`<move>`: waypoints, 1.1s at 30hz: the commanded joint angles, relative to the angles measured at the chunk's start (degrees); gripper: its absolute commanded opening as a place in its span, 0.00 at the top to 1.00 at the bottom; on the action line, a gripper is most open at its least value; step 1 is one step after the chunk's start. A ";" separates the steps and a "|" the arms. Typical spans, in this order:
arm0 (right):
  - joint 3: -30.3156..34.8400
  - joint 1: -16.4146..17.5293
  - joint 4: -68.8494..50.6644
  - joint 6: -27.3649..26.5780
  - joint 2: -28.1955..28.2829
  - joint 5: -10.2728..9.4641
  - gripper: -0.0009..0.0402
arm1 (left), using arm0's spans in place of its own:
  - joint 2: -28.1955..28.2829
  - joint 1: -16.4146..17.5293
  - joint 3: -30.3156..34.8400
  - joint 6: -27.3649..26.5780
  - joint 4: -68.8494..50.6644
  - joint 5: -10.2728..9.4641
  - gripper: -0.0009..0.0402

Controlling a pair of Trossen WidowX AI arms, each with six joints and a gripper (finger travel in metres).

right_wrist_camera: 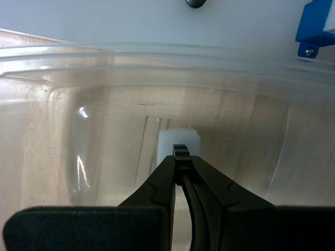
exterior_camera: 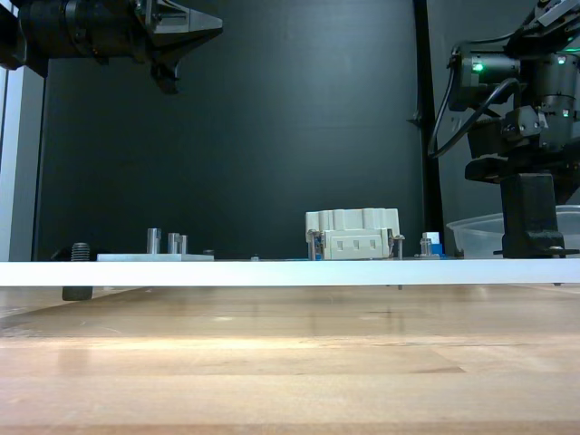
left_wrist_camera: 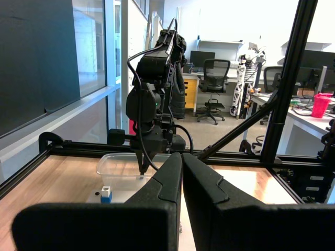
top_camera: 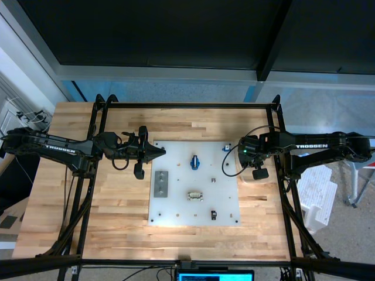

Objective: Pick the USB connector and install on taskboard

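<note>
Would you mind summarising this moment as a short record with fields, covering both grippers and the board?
Left gripper: shut, empty, raised above the taskboard's left edge
Right gripper: shut on a small black part, apparently the USB connector, low in the clear bin
Bin position: beside the taskboard's right edge
Board fittings: grey block, blue knob, multi-pin socket, small black socket
Task stage: connector gripped, not yet installed
</note>
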 commanded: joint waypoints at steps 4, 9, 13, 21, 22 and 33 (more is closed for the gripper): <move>0.90 0.02 -0.09 0.04 -0.35 0.02 0.98 | 0.00 0.00 0.00 0.02 0.02 0.02 0.98; 1.11 0.02 -0.37 0.04 -0.35 0.00 0.98 | 0.00 0.02 0.00 0.02 0.02 0.02 0.98; 1.11 0.02 -1.44 0.04 -0.35 -0.17 0.98 | 0.00 0.00 0.00 0.02 0.02 0.02 0.98; 1.11 0.02 -2.05 0.02 -0.59 -0.11 0.98 | 0.02 0.00 0.02 0.02 0.02 0.02 0.98; 1.11 0.02 -1.97 0.02 -0.68 -0.11 0.98 | 0.00 0.02 0.02 0.02 0.02 0.02 0.98; 5.03 0.39 -5.97 2.75 -0.98 0.02 0.98 | 0.00 0.00 0.00 0.02 0.02 0.02 0.98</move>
